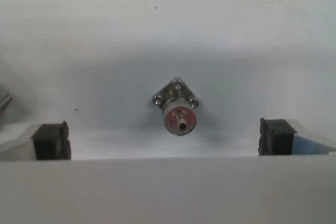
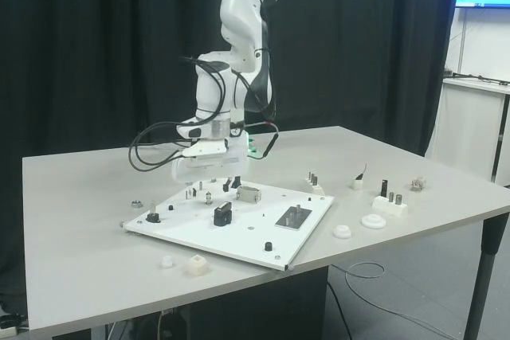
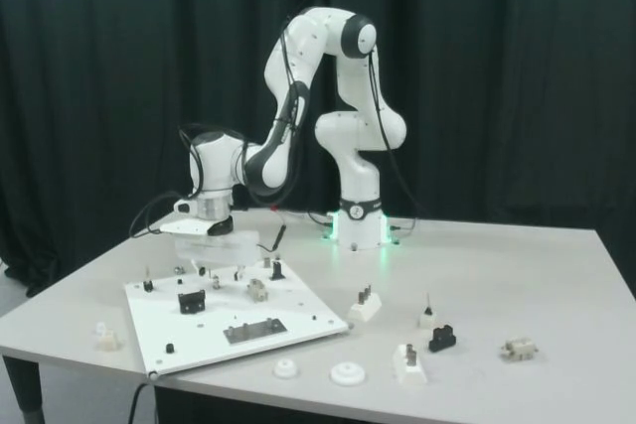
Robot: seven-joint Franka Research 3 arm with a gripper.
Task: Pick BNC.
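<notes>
The BNC connector [image 1: 177, 107], a small metal socket on a square flange with screws at its corners, stands upright on the white board [image 1: 105, 51]. My gripper [image 1: 163, 139] hangs just above it, open, with one black pad on each side [image 1: 51, 141] and the connector in the gap, touched by neither. In the first room view the gripper [image 2: 203, 177] is low over the far left part of the board [image 2: 239, 238], with the connector [image 2: 209, 197] beneath it. The second room view shows the gripper [image 3: 217, 263] over the board's [image 3: 199, 333] back edge.
On the board stand black blocks [image 2: 221, 214], a grey metal plate [image 2: 293, 217], a metal clip [image 2: 249, 193] and several small pins. Off the board lie white discs [image 2: 373, 220], white holders [image 2: 392, 205] and a white cube [image 2: 196, 263]. A pin [image 1: 4, 102] stands near one finger.
</notes>
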